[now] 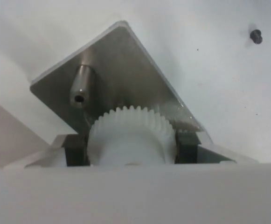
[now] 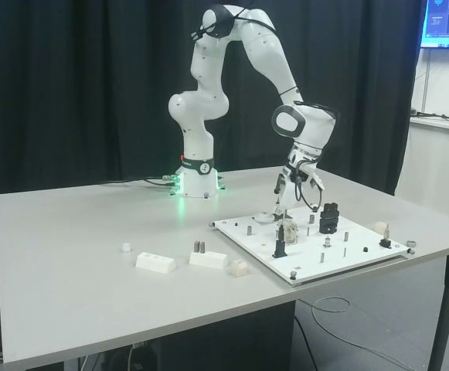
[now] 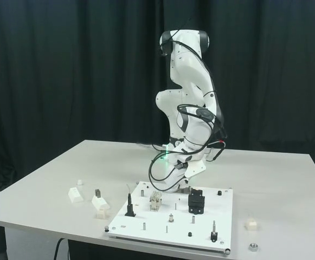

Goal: Insert medium gear.

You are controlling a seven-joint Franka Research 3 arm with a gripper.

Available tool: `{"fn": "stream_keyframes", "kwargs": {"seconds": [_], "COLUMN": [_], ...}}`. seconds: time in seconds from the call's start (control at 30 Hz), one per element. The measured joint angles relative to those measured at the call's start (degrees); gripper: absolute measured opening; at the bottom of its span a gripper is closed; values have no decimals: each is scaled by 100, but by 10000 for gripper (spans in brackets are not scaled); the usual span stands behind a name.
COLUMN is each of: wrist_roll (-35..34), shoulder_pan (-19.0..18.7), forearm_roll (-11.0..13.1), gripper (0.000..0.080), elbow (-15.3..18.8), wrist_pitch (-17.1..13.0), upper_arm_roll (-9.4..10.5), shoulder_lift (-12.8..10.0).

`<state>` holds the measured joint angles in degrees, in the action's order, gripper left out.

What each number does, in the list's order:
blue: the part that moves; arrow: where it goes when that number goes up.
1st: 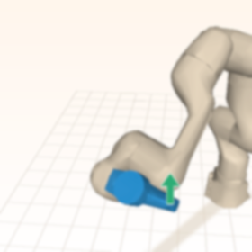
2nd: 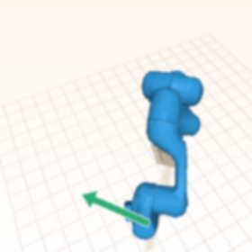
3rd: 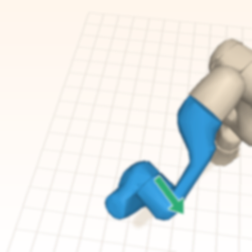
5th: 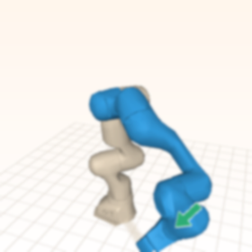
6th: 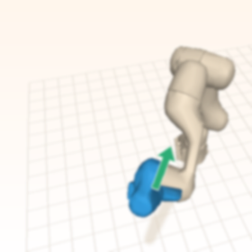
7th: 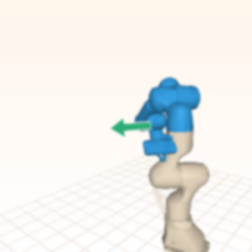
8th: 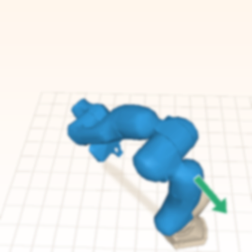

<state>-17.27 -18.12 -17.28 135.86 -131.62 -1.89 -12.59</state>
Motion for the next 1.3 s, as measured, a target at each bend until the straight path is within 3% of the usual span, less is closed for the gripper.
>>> {"fn": "stream_keyframes", "kwargs": {"seconds": [0.6,1.3], "wrist_roll": [-7,-15], "shoulder_pan": [5,45], "forearm_roll": [28,30], "gripper": [397,397], "elbow": [9,6], "wrist_pitch": [69,-52], "upper_arm_roll": [69,77], "shoulder_lift": [-6,-122]}}
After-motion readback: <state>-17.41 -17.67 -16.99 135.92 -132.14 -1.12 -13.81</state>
